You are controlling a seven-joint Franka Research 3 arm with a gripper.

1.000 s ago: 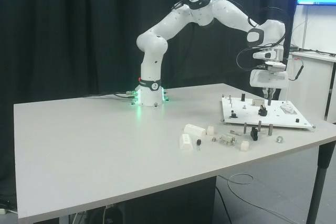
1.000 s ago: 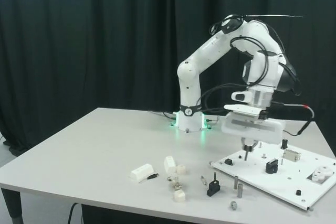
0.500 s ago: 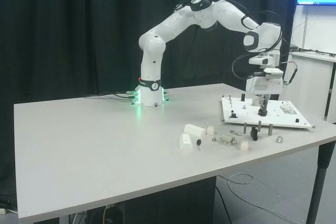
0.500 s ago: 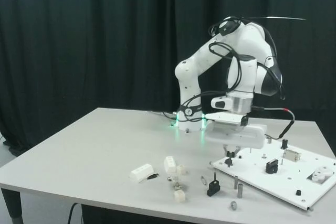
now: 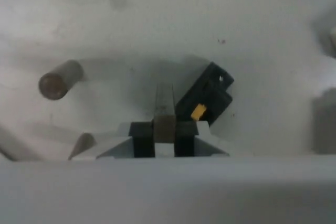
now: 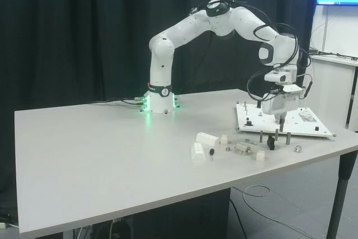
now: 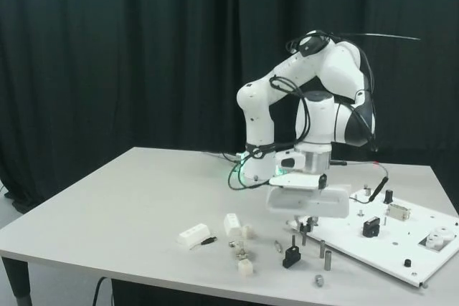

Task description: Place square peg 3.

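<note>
1. Black curtains close off the room behind a grey tabletop, on which the white robot arm is bolted at the far side.
2. Gripper: two black fingers clamped on a slim, grey, square-sectioned metal peg, seen end-on in the wrist view. This is taken to be square peg 3; it is carried above the tabletop, not yet seated.
3. Position: in the first room view the gripper hangs at the near edge of a white flat assembly board lying at the tabletop's right end.
4. Neighbours in the wrist view: a small black block with a bright tab just beside the peg, at about 2 o'clock from it; a dark round metal post at about 10 o'clock, well apart.
5. Loose stock on the tabletop: white plastic blocks and small metal parts, at 9 o'clock from the board in the second room view.
6. Handling judgement: no square socket shows under the peg, so the target cannot be told. Doing this well probably means keeping the peg upright, turning its flats to match the hole, clearing the black block, and descending slowly before letting go.
</note>
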